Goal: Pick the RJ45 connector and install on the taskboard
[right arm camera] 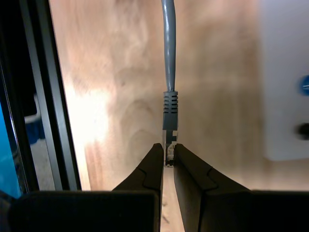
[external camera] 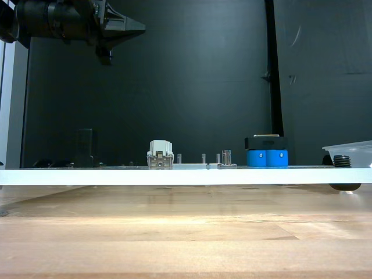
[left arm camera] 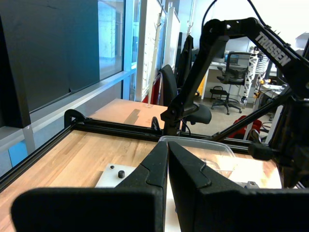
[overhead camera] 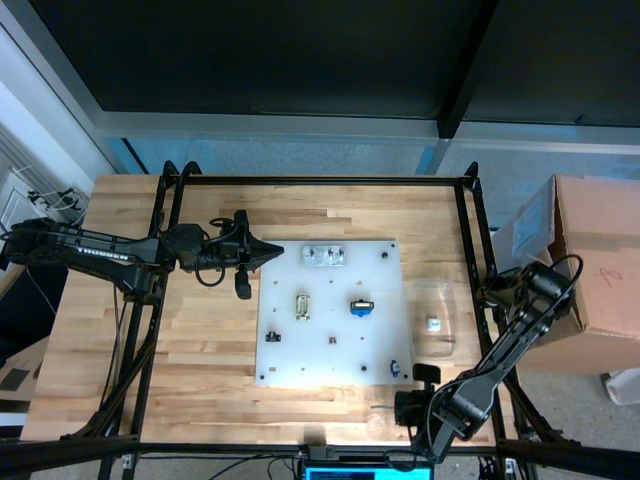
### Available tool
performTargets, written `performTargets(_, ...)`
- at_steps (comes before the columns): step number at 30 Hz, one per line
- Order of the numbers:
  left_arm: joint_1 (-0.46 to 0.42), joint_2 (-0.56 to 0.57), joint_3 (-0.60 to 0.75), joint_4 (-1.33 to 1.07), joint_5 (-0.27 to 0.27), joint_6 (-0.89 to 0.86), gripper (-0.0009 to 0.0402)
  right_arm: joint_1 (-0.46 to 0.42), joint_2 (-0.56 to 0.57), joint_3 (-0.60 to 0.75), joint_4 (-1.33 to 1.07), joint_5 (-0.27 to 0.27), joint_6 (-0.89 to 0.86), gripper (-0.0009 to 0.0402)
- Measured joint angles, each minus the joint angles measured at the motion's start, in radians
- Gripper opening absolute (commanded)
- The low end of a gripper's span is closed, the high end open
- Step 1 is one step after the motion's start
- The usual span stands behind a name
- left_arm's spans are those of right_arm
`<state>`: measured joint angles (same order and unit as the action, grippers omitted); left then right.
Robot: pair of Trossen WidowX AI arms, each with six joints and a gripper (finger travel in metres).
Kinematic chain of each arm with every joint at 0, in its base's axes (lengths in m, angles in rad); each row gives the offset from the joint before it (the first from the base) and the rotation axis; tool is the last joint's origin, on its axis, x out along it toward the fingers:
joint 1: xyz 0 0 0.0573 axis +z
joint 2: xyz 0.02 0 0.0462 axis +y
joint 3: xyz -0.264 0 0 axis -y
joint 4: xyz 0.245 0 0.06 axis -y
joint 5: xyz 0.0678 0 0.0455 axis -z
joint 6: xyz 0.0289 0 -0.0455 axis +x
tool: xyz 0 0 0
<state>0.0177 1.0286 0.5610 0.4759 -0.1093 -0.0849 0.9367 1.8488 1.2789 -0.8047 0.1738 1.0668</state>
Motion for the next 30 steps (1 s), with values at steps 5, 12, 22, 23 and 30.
performTargets(5,0.000,0.000,0.000,0.000,0.000,0.000,0.0000,-0.046,-0.060,0.000,-0.061,0.097,0.027,0.0000)
performTargets(12,0.000,0.000,0.000,0.000,0.000,0.000,0.0000,-0.171,-0.119,0.000,-0.075,0.243,-0.034,0.0000)
performTargets(22,0.000,0.000,0.000,0.000,0.000,0.000,0.0000,-0.377,-0.189,0.000,-0.062,0.465,-0.215,0.0000)
performTargets(23,0.000,0.000,0.000,0.000,0.000,0.000,0.0000,-0.399,-0.193,0.000,-0.056,0.483,-0.229,0.0000)
performTargets(30,0.000,0.000,0.000,0.000,0.000,0.000,0.0000,-0.525,-0.212,0.000,0.095,0.600,-0.354,0.0000)
